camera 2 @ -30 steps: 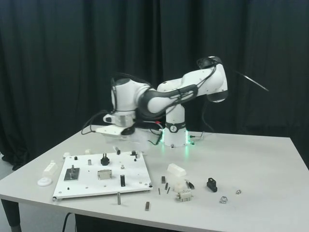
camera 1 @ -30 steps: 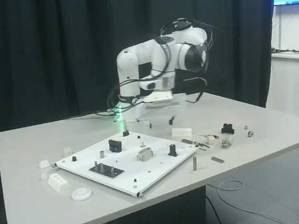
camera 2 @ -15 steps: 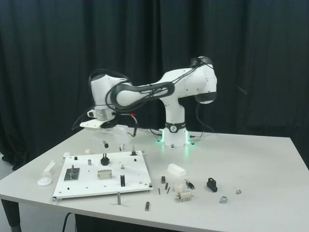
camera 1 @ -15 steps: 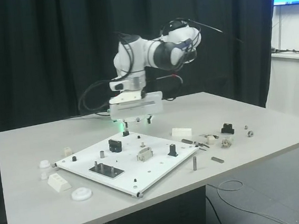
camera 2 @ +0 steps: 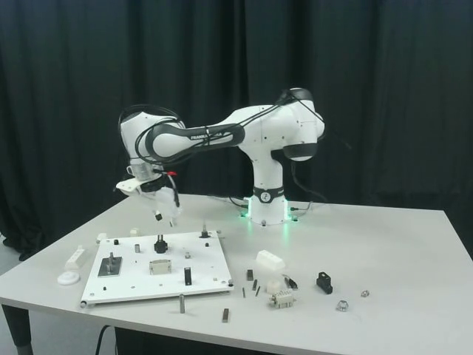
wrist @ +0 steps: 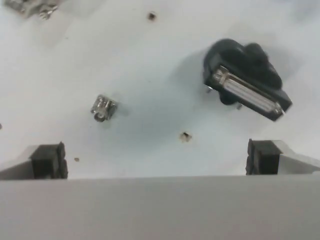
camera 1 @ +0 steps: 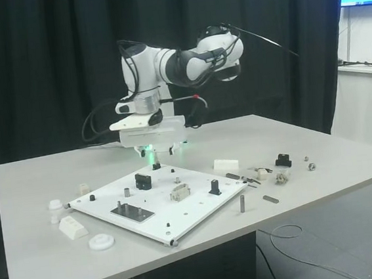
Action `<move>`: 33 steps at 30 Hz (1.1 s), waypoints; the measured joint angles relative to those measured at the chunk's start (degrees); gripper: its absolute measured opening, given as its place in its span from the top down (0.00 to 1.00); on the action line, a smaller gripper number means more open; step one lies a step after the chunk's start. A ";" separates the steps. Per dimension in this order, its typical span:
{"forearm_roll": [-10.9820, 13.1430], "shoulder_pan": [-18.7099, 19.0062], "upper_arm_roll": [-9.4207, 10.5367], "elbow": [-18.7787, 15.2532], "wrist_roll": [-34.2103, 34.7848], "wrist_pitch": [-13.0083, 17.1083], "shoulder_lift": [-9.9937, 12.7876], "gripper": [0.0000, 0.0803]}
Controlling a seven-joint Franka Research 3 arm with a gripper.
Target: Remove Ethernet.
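Note:
My gripper (camera 1: 156,153) hangs open above the far part of the white board (camera 1: 199,207), with nothing between its fingers. In the wrist view the gripper (wrist: 155,159) shows both black fingertips (wrist: 47,161) wide apart over the board (wrist: 150,75). Below it stands a black connector (wrist: 247,82) with a grey multi-pin face, which is also the black connector (camera 1: 142,181) and the black connector (camera 2: 160,244) in the room views. A small round metal socket (wrist: 104,108) sits beside it. I cannot tell which part on the board is the Ethernet one.
The board also carries a metal connector (camera 1: 180,192), a black upright piece (camera 1: 214,187) and a black plate (camera 1: 132,212). Loose parts lie right of it: white block (camera 1: 226,164), black piece (camera 1: 282,160), pins (camera 1: 243,203). White pieces (camera 1: 73,227) lie left.
The arm has swung from the table's middle toward the board's far left side, carrying the open gripper over the black connector and a little lower.

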 joint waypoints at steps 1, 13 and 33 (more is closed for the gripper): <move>0.00 -0.42 0.00 0.16 0.84 -0.34 0.00 0.00; -0.08 -5.00 0.00 2.19 5.35 -5.76 0.02 0.00; -2.65 -9.30 0.26 2.09 9.28 -11.90 -0.37 0.00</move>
